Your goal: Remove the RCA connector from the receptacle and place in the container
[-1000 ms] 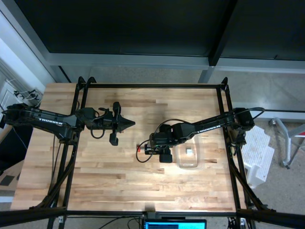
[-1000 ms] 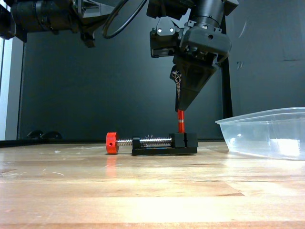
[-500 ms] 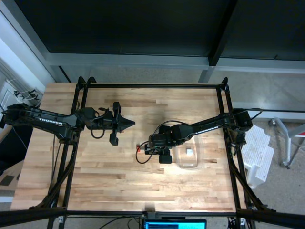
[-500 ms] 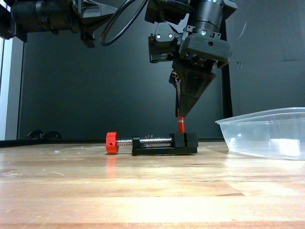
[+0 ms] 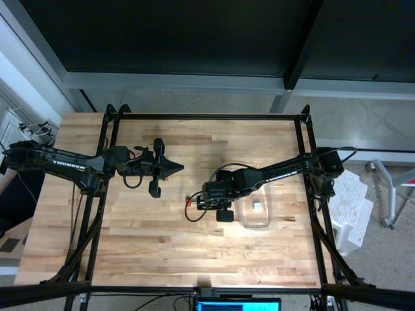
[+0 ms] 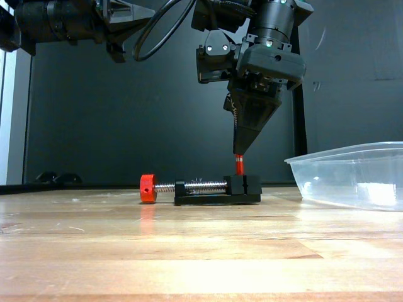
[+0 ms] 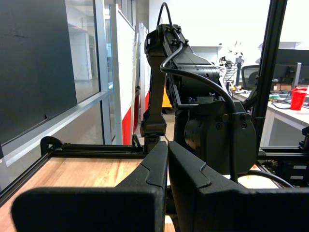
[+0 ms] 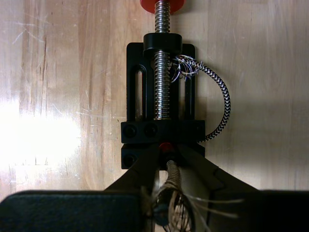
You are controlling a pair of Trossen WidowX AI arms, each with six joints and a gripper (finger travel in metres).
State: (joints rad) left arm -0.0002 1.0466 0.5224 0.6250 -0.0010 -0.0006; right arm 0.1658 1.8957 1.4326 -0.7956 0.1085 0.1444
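Observation:
The receptacle [image 6: 217,189] is a black block with a red knob [image 6: 147,188], lying on the table left of the container [image 6: 352,176]. The RCA connector [image 6: 238,165] stands upright in the block's right end, its red shaft showing. My right gripper [image 6: 239,150] points straight down onto it, shut on the connector's upper part. In the right wrist view the fingertips [image 8: 147,162] meet at the red plug [image 8: 165,146] over the receptacle [image 8: 161,130]. My left gripper [image 5: 175,168] hovers parked at the table's left, shut and holding nothing [image 7: 167,145].
The clear container [image 5: 269,219] lies just right of the right gripper [image 5: 217,202] and holds a small white-blue square piece [image 5: 257,205]. A braided cable [image 8: 219,104] loops beside the block. A black frame [image 5: 207,117] borders the table.
The right gripper's fingers have drawn together around the red connector and sit slightly lower on it. The left arm has not moved.

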